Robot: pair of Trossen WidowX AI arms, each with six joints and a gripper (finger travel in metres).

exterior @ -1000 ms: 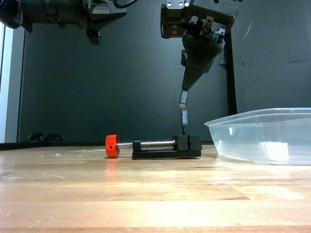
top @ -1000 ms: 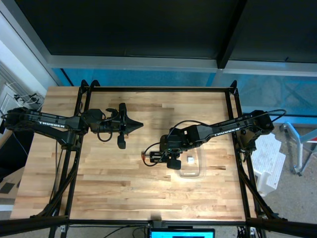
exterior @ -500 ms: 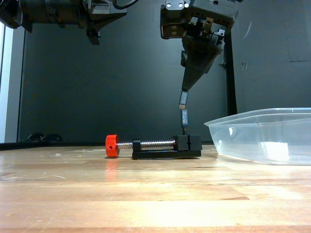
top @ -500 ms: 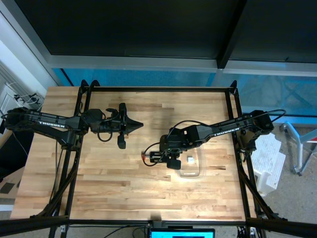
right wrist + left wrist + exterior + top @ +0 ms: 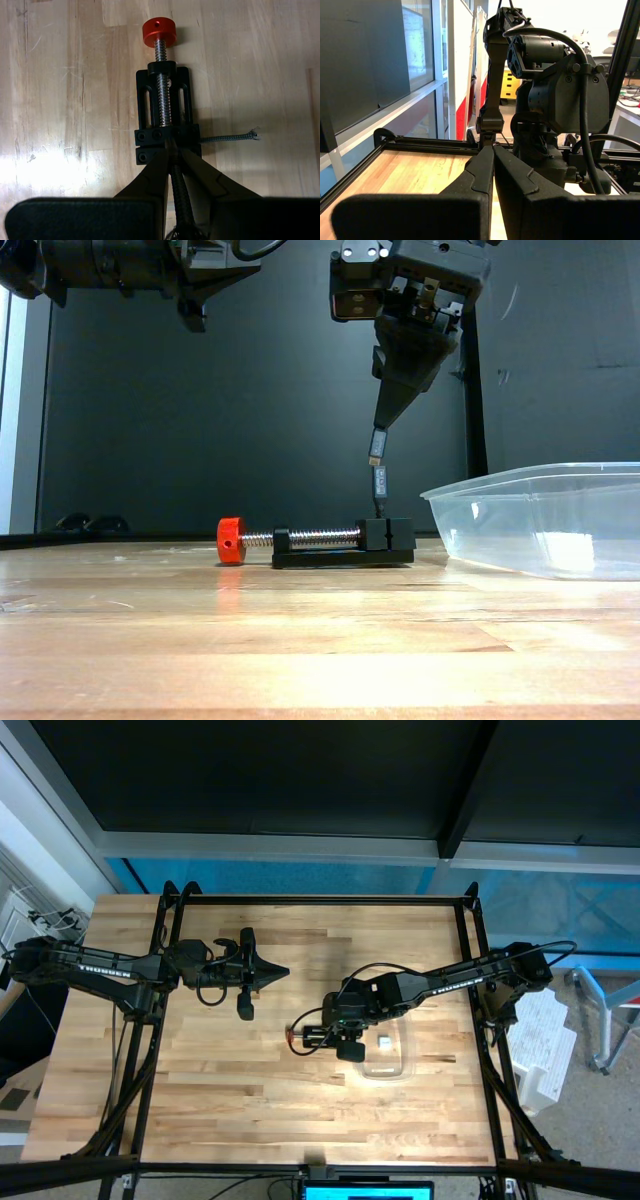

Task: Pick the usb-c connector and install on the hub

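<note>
The hub (image 5: 340, 540) lies on the table, a black block with an orange-red knob (image 5: 230, 540) at its left end and a thin dark stem (image 5: 380, 485) standing up from its right end. My right gripper (image 5: 378, 432) hangs point-down over that stem, shut on the usb-c connector (image 5: 376, 447), whose lower tip sits just above the stem's top. In the right wrist view the connector and its braided cable (image 5: 176, 175) run between the fingers over the hub (image 5: 162, 115). My left gripper (image 5: 282, 971) is shut, holding nothing, raised over the table's back left.
A clear plastic tray (image 5: 480, 525) stands just right of the hub, with a small white block (image 5: 384, 1042) inside. A loose braided cable end (image 5: 230, 136) lies on the wood beside the hub. Black frame rails border the table.
</note>
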